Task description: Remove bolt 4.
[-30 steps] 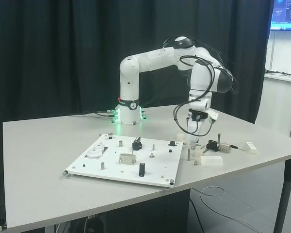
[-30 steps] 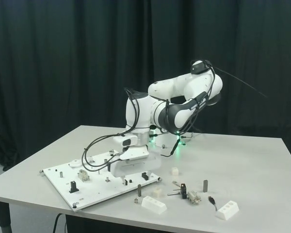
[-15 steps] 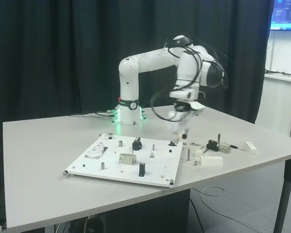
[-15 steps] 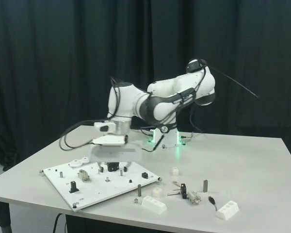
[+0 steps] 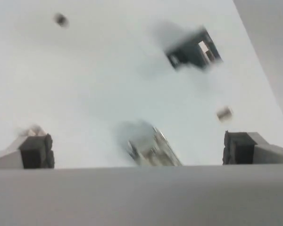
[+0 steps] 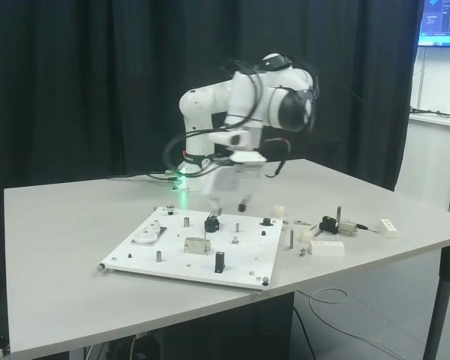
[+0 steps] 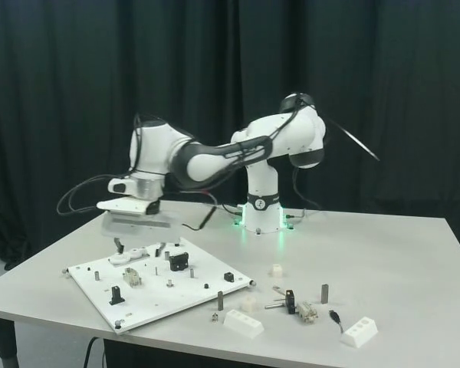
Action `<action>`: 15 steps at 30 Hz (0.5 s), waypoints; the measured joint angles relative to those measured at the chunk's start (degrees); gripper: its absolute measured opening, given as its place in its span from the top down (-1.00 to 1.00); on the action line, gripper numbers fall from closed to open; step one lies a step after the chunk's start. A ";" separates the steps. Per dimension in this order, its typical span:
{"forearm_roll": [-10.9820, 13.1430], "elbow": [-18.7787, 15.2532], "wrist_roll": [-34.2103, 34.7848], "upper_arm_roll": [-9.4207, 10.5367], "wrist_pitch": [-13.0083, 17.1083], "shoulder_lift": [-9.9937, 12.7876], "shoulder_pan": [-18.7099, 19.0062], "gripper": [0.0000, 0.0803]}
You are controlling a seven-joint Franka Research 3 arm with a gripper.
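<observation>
A white board (image 6: pixel 247 259) lies on the grey table and carries several short upright bolts, such as one (image 6: pixel 186 221) near its far edge and one (image 6: pixel 237 226) near its middle. I cannot tell which of them is bolt 4. My gripper (image 6: pixel 229 204) hangs open and empty above the far part of the board, close to a black block (image 6: pixel 211 222). In the second room view the gripper (image 7: pixel 138 247) hovers over the board's (image 7: pixel 176 303) far left end. The wrist view shows both fingertips (image 5: pixel 35 150) wide apart over the board, with a grey metal block (image 5: pixel 148 146) between them and the black block (image 5: pixel 193 47) farther off.
Beside the board on the table stand loose parts: a bolt (image 6: pixel 291 238), a white block (image 6: pixel 326 247), a black connector (image 6: pixel 330 223), a taller bolt (image 6: pixel 337 214) and another white piece (image 6: pixel 388 229). The arm's base (image 6: pixel 195 176) glows green behind the board.
The arm has swung from the loose parts beside the board across to its far side and risen. The gripper carries nothing.
</observation>
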 joint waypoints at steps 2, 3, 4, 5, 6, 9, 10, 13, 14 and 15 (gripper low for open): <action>0.00 -0.30 0.64 -0.35 -0.84 0.25 -1.15 -0.99; -0.02 -0.46 0.83 -0.52 -1.20 0.39 -1.66 -0.99; -0.05 -0.65 0.97 -0.69 -1.60 0.55 -2.23 -0.99; -0.09 -0.86 1.07 -0.84 -1.93 0.69 -2.74 -0.99; -0.17 -1.12 1.14 -0.95 -2.24 0.79 -3.21 -0.99; -0.54 -2.14 1.39 -1.13 -2.92 0.88 -4.49 -0.99; -0.59 -2.52 1.63 -1.17 -3.07 0.88 -4.87 -0.99; -0.60 -3.83 3.50 -1.37 -3.75 0.88 -5.83 -0.99; -0.60 -4.29 4.46 -1.50 -3.99 0.89 -6.09 -0.99; -0.60 -4.74 5.41 -1.64 -4.26 0.89 -6.31 -0.99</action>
